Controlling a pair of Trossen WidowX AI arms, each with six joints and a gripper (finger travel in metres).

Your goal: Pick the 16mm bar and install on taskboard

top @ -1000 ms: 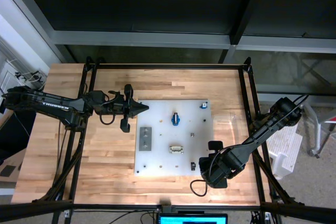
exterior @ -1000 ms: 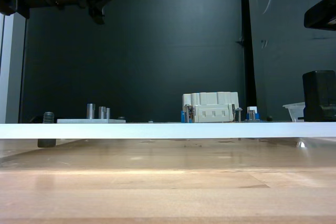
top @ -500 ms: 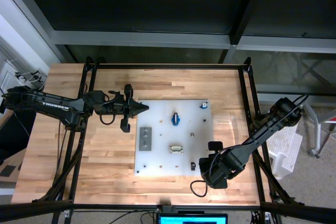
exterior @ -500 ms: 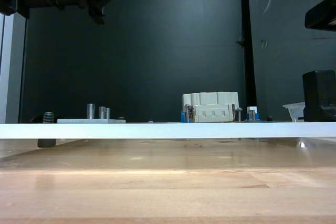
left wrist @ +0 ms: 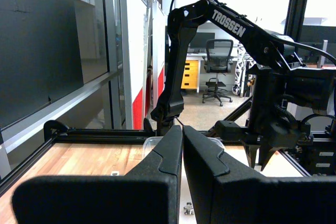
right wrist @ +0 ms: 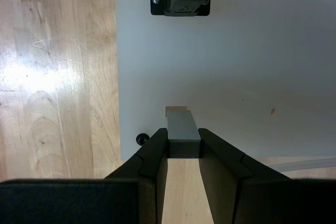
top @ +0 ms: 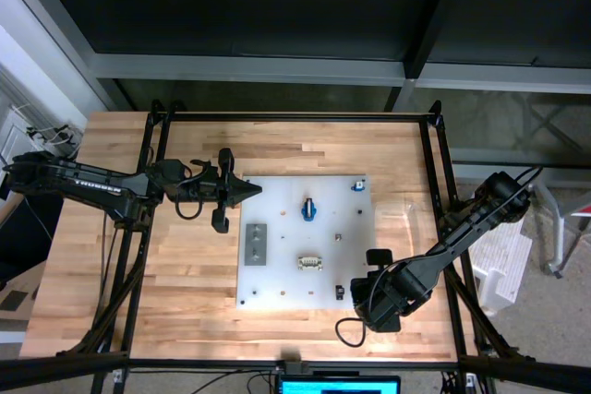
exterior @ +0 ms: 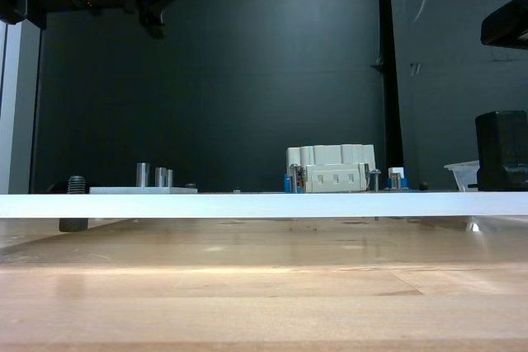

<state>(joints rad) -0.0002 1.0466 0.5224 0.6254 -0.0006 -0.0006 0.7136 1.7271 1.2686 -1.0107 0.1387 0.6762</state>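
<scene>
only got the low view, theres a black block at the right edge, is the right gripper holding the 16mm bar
observer: yes. The right wrist view shows the right gripper shut on the grey metal bar, which is clamped between its fingers and not in any seat.
operator: where is it over the board
observer: The high view puts it at the near right corner of the white board, next to a small black fixture.
operator: and the left gripper
observer: The left wrist view shows the left gripper with its fingers shut together and nothing between them. In the high view it sits by the board's far left corner.
</scene>
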